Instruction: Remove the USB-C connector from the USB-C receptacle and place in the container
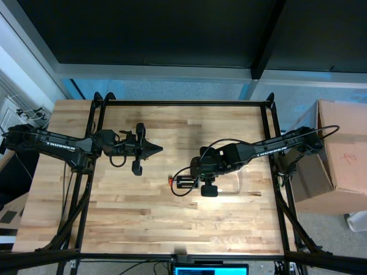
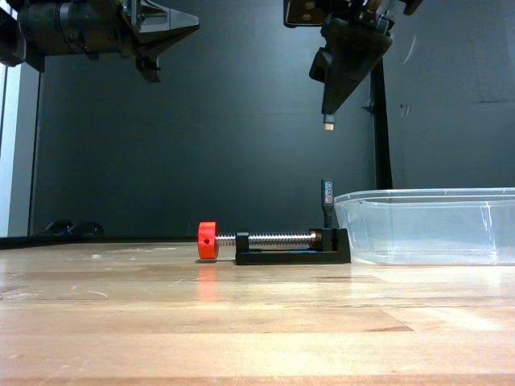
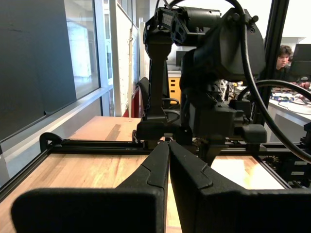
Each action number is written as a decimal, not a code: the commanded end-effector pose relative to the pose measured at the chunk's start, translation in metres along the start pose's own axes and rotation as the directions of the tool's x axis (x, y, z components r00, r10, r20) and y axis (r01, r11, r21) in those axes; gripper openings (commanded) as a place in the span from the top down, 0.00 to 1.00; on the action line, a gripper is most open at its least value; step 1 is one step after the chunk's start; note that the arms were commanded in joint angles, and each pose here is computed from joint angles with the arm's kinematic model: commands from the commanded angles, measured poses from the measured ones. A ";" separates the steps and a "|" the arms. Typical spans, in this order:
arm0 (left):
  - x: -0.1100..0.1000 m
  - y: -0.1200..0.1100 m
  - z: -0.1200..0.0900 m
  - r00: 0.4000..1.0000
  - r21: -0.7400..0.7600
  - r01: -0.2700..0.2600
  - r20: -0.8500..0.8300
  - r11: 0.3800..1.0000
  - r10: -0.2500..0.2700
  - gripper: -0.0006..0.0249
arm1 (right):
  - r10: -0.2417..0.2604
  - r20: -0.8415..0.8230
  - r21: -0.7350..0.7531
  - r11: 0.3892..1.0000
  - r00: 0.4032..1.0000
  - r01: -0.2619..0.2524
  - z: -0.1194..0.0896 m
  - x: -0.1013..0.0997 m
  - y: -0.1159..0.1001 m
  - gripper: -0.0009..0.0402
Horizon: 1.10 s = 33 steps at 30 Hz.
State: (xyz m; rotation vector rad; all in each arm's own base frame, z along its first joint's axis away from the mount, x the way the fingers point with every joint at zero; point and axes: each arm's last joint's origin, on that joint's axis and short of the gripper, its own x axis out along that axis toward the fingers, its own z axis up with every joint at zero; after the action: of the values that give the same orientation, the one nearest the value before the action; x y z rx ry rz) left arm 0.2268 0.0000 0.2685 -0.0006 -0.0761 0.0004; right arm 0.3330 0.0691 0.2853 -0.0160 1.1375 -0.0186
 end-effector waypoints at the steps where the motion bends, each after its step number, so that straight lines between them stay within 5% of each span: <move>1: 0.000 0.000 0.000 1.000 0.000 0.000 0.000 1.000 0.000 0.98 | 0.009 0.009 -0.012 1.000 1.000 -0.008 -0.011 -0.009 0.003 0.98; 18: 0.001 0.000 -0.001 1.000 0.000 0.000 -0.005 1.000 0.000 0.98 | 0.040 0.028 0.080 0.996 0.999 -0.042 -0.070 -0.036 0.004 0.98; 33: 0.001 0.000 -0.001 1.000 0.000 0.000 -0.005 1.000 0.000 0.98 | 0.047 0.018 0.078 0.996 0.999 -0.048 -0.086 -0.036 0.005 0.98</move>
State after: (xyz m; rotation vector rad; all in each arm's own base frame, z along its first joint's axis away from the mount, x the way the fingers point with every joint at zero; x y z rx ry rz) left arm 0.2278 0.0000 0.2672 -0.0006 -0.0700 0.0007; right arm 0.2395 0.0746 0.2819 0.0829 1.1212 -0.0220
